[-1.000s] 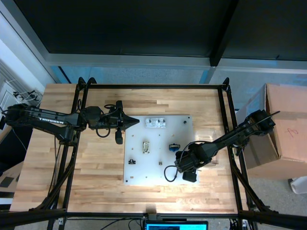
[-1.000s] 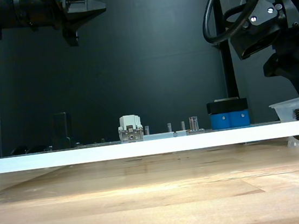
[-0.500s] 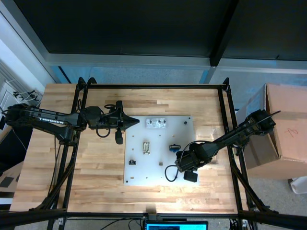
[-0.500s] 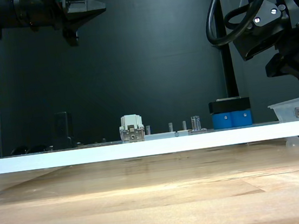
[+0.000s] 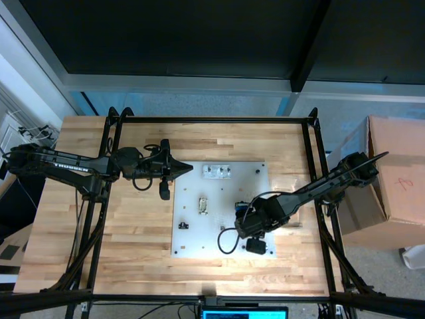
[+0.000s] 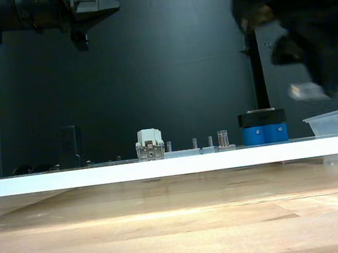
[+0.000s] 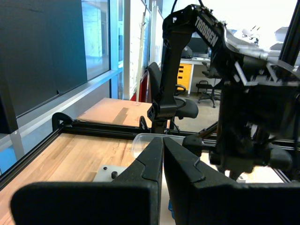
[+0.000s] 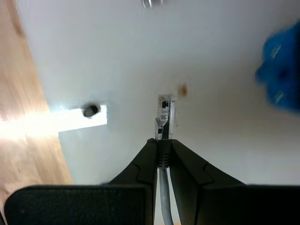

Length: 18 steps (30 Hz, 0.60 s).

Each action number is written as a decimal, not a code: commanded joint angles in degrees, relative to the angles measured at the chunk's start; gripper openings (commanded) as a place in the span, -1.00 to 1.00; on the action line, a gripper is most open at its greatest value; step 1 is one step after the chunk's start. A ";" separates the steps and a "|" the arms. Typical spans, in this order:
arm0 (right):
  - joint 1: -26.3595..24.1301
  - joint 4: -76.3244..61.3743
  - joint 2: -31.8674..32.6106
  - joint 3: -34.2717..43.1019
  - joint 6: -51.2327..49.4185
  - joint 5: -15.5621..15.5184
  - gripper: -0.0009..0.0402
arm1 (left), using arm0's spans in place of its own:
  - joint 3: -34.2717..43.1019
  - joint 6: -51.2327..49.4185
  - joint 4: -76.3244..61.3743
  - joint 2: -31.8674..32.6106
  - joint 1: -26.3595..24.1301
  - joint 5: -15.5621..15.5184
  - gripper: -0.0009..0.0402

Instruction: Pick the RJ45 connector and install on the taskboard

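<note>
Looking down in the high view, I see the left gripper (image 5: 188, 168) near the far left corner of the white taskboard (image 5: 194, 239). The right gripper (image 5: 240, 224) is over the board. A blue block (image 5: 240, 207) sits just beyond its tip, and a loop of cable (image 5: 224, 243) trails behind it.

In the low view, the left gripper hangs high up. The right gripper is a blur, well above the board.

In the left wrist view, the left gripper's fingers are pressed together with nothing between them.

In the right wrist view, the right gripper's fingers are squeezed tight on the RJ45 connector (image 8: 165, 110). The clear plug sticks straight out past the fingertips, and its grey cable runs back between them. The plug is held above the white board and is not in any seat. The blue block is off to one side of the tip.
</note>
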 commanded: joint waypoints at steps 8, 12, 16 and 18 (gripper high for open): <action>-8.44 -15.04 -0.17 16.15 -14.05 1.07 -0.96 | 0.07 -6.84 -1.97 0.81 0.00 4.42 -0.94; -12.98 -19.19 -0.20 21.57 -20.35 1.01 -0.96 | 0.07 -6.95 -4.00 2.54 0.00 4.28 -0.84; -17.53 -22.77 -0.04 25.14 -27.87 1.01 -0.96 | 0.74 -7.15 -3.52 6.21 0.00 3.19 -0.62; -19.93 -23.17 -0.07 26.27 -30.84 0.98 -0.96 | 1.81 -7.23 -3.34 8.20 0.00 1.55 -0.50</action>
